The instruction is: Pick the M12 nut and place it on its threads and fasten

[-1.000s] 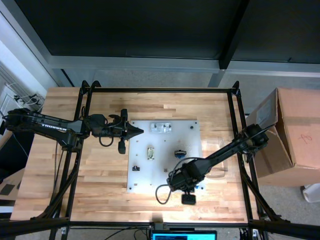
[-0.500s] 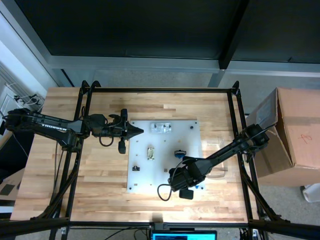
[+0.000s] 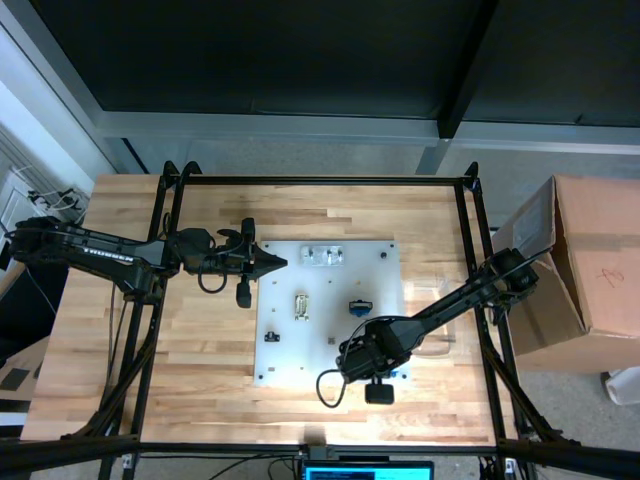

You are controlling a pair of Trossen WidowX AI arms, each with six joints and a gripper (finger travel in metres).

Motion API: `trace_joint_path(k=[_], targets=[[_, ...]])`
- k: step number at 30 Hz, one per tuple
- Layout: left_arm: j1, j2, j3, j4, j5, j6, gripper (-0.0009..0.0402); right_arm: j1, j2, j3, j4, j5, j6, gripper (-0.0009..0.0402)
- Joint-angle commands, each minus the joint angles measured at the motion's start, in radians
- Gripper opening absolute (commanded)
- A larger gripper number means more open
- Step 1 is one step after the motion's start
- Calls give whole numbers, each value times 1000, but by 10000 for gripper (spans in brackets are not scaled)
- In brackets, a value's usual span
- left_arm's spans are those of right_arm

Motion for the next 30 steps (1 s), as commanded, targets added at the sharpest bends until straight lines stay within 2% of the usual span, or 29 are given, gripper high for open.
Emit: trace_joint_path(k=[1, 5, 7, 8, 11, 12, 17, 23, 30], targets=[[0, 0, 0, 0, 0, 0, 0, 0, 1, 1, 3, 115, 38, 0], [0, 0, 0, 0, 0, 0, 0, 0, 1, -1, 36, 114, 39, 0], [0, 0, 0, 0, 0, 0, 0, 0, 1, -4, 48, 81, 33, 0], [0, 0, 0, 0, 0, 0, 0, 0, 1, -6, 56, 40, 20, 0], [0, 0, 0, 0, 0, 0, 0, 0, 1, -13, 76, -147, -3, 0], [0, 0, 0, 0, 0, 0, 0, 0, 1, -14, 72, -177, -2, 0], [0, 0, 0, 2, 0, 0, 0, 0, 0, -14, 57, -178, 0, 0], [0, 0, 0, -2, 0, 0, 0, 0, 0, -14, 43, -92, 23, 0], [0, 0, 0, 0, 0, 0, 0, -1, -15, -14, 45, -68, 32, 0]])
